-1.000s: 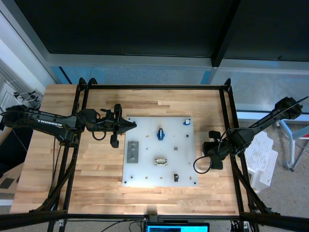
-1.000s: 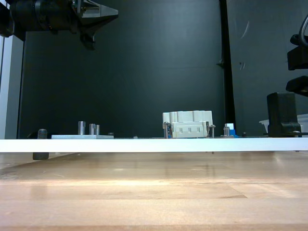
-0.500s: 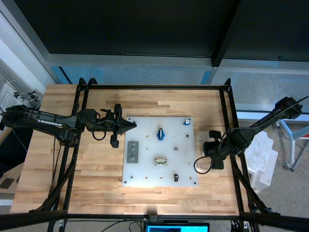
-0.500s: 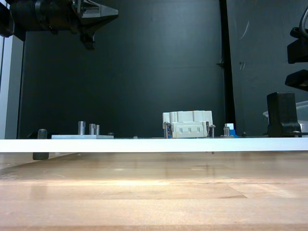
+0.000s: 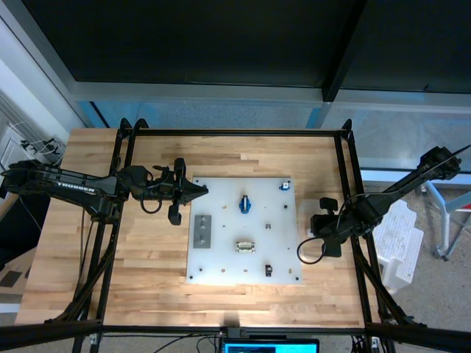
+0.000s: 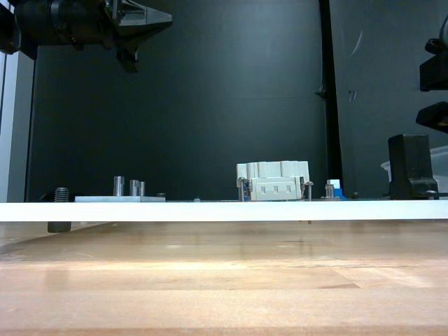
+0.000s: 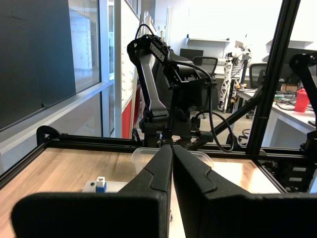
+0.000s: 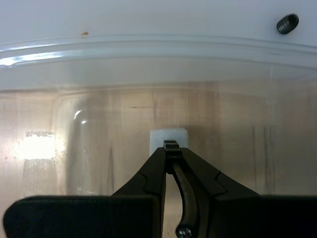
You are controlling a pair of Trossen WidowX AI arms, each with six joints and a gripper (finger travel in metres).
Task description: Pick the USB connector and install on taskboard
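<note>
My right gripper (image 8: 171, 148) is shut on the USB connector (image 8: 171, 144), a tiny dark plug pinched at the fingertips. It hangs above a clear plastic tray (image 8: 99, 59) that holds a small white square block (image 8: 168, 135). From above, the right gripper (image 5: 318, 226) is just off the right edge of the taskboard (image 5: 221, 257), a white square plate. My left gripper (image 5: 200, 190) is shut and holds nothing. It hovers high over the board's far left corner, with its tip (image 6: 159, 17) well above the board (image 6: 210, 210).
On the board stand a grey block (image 5: 201, 230), a blue knob (image 5: 245, 204), a metal multi-pin socket (image 5: 246, 246) and a black fitting (image 5: 268, 270). A black frame (image 5: 235, 133) rings the wooden table. The white board edge (image 8: 148, 15) carries a black screw (image 8: 287, 23).
The right gripper has risen slightly and shifted a little towards the far side. The left arm has not moved.
</note>
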